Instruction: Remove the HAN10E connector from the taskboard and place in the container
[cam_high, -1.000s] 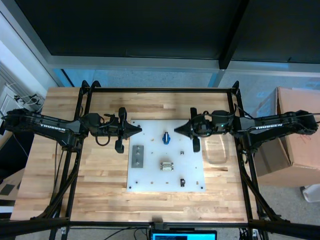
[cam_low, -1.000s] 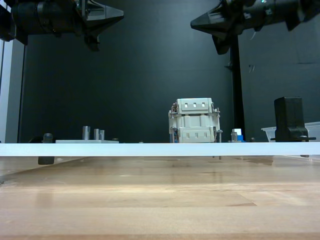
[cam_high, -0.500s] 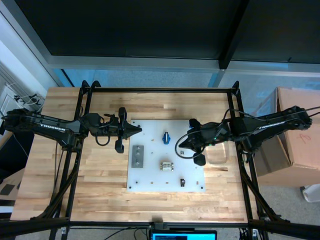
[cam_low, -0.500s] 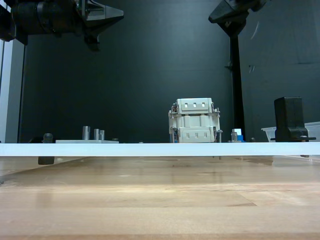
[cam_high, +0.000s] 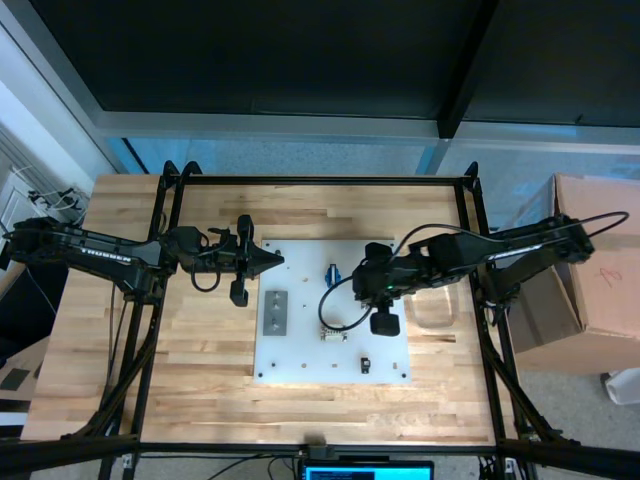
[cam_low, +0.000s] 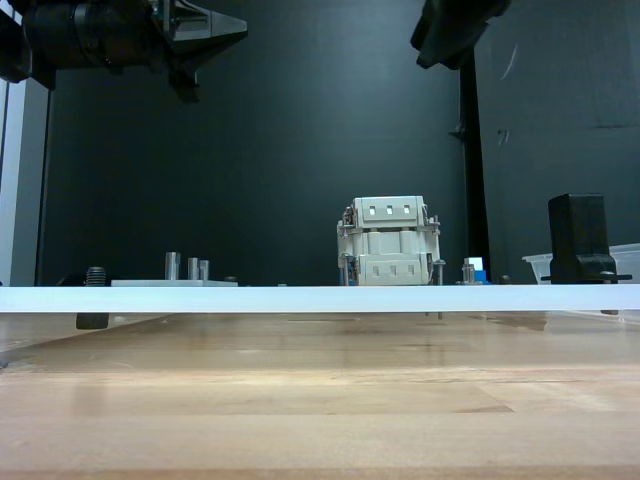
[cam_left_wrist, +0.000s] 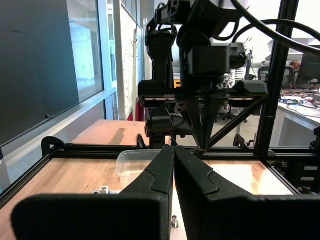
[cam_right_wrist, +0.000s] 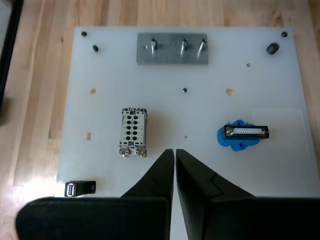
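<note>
Grey, rectangular HAN10E connector (cam_right_wrist: 133, 132) stands upright in its seat on the white plastic taskboard (cam_right_wrist: 200, 165). High above and just off it, the right gripper (cam_right_wrist: 174, 150) is held with fingers together; opening and centring are judged necessary before descent. With fingers likewise together, the left gripper (cam_high: 278, 258) is held over the board's far left corner.

Butcher-block wood table (cam_high: 200, 350), planks running left-right, with a black extrusion frame (cam_high: 320, 181) standing along its edges. White taskboard (cam_high: 300, 355) lies flat on it, roughly mid-table and a bit right of centre, with its edges square to the table's. In the low view its near edge reads as a level white strip just above the wood. Clear plastic container (cam_high: 445, 310) sits upright on the bare wood just beside the board's right edge, open side up; can't tell if it touches the board.
</note>
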